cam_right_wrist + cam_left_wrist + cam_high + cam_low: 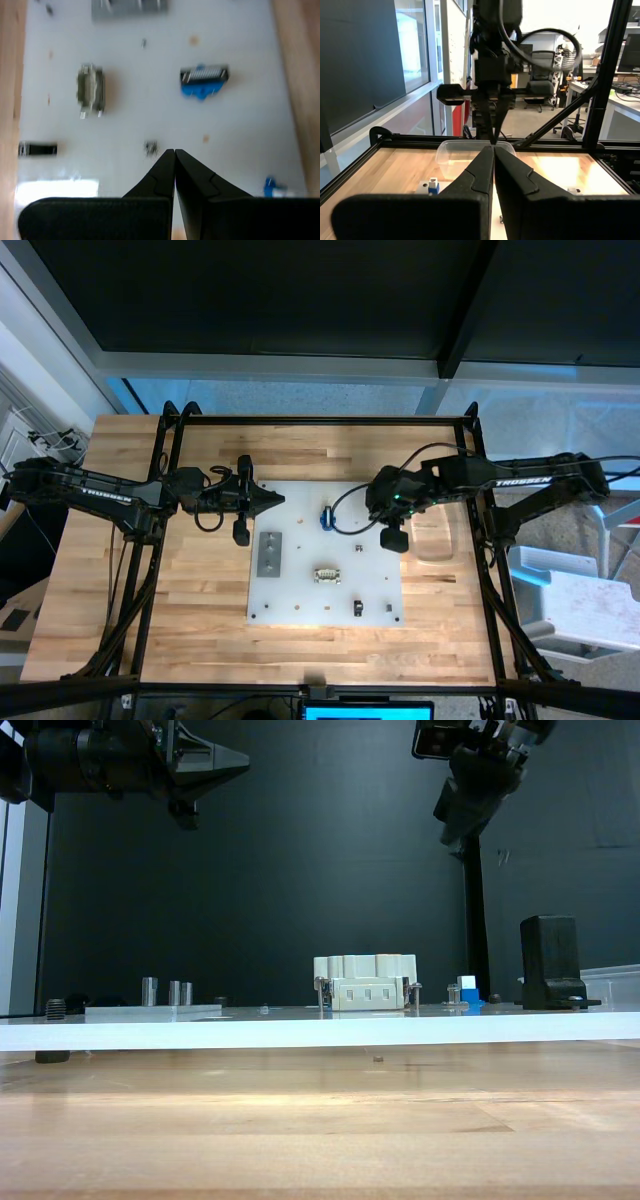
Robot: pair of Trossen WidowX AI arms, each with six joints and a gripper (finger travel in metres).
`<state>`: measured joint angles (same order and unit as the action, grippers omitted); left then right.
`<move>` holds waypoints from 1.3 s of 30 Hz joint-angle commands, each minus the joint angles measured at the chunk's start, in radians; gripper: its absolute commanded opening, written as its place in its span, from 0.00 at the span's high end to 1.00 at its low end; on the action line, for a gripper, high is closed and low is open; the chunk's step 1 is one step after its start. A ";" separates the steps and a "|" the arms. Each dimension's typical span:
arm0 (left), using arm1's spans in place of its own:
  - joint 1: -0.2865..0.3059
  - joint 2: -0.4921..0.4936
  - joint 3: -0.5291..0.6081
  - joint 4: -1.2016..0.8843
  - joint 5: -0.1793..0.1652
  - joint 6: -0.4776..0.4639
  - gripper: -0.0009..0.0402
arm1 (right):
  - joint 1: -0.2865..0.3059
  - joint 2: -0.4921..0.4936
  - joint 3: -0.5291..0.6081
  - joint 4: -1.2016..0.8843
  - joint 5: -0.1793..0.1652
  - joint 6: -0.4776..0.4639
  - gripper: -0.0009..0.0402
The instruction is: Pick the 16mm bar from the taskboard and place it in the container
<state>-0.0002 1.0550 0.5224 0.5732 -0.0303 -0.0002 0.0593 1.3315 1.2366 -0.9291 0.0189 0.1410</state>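
Fingers of the right gripper (174, 152) are being held pressed together with nothing between them. The gripper is being carried high above the taskboard (290, 590), a travelling posture by the look of it, so spreading is being called for before any descent. The 16mm bar (150, 147) is being seen on the white panel just ahead of the tips, slightly aside, untouched. The container (445, 540) is sitting on the desk (200, 580) beside the board's right edge. Far across, the left gripper (268, 500) is being held closed to a point above the board's left edge, judged parked.
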 commanded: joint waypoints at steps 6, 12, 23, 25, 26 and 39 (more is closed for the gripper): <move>0.000 0.000 0.000 0.000 0.000 0.000 0.98 | 0.099 0.102 0.098 -0.153 0.042 0.069 0.98; 0.000 0.000 0.000 0.000 0.000 0.000 0.98 | 0.180 0.132 0.116 -0.169 0.043 0.128 0.98; 0.000 0.000 0.000 0.000 0.000 0.000 0.98 | 0.323 0.151 0.114 -0.180 0.071 0.266 0.98; 0.000 0.000 0.000 0.000 0.000 0.000 0.98 | 0.348 0.151 0.114 -0.180 0.076 0.283 0.98; 0.000 0.000 0.000 0.000 0.000 0.000 0.98 | 0.362 0.151 0.114 -0.179 0.086 0.293 0.98; 0.000 0.000 0.000 0.000 0.000 0.000 0.98 | 0.481 0.224 0.114 -0.179 0.107 0.396 0.94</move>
<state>-0.0002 1.0550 0.5224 0.5735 -0.0307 -0.0002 0.5335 1.5467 1.3510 -1.1091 0.1184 0.5232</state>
